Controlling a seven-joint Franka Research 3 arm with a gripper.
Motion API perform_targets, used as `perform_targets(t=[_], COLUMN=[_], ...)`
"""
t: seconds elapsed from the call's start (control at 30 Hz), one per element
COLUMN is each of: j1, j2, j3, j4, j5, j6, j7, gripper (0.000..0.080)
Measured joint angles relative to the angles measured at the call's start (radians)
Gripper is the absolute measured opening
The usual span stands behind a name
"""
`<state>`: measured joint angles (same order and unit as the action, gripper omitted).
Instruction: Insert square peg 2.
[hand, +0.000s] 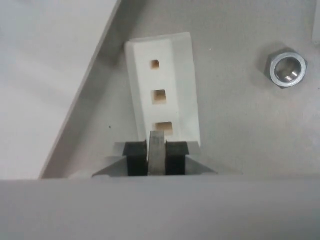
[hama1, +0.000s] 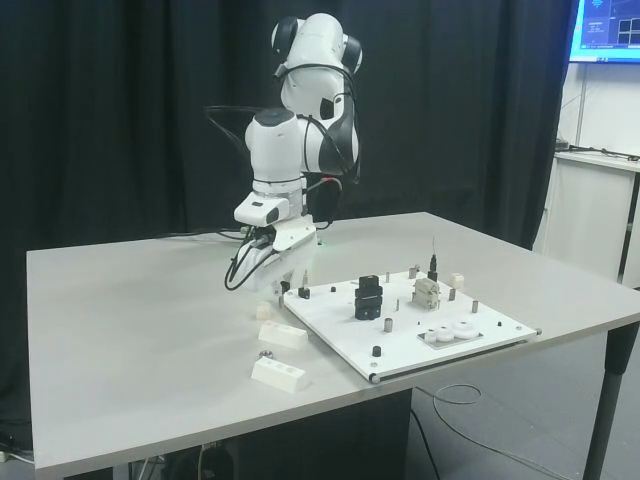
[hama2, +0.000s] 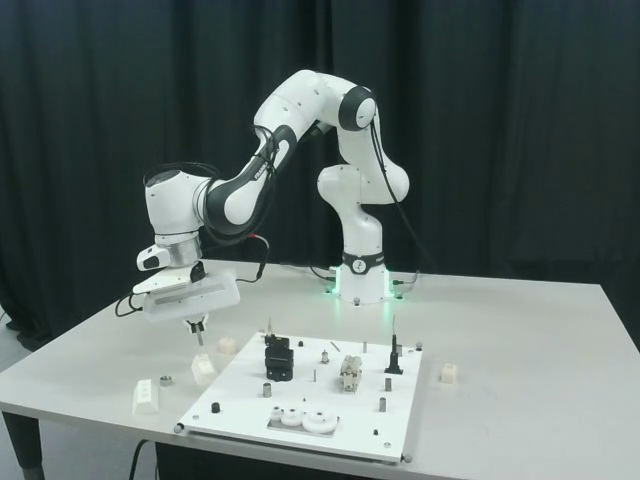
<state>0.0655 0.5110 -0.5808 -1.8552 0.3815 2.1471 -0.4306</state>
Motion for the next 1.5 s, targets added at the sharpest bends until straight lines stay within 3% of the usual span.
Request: perform_targets(t=[1.5], j1=[0.009], j2=[0.001], j3=[0.0], j4=[-0.002], j5=[-0.005], j6=[0.0], j7=[0.025], gripper=[0.0073])
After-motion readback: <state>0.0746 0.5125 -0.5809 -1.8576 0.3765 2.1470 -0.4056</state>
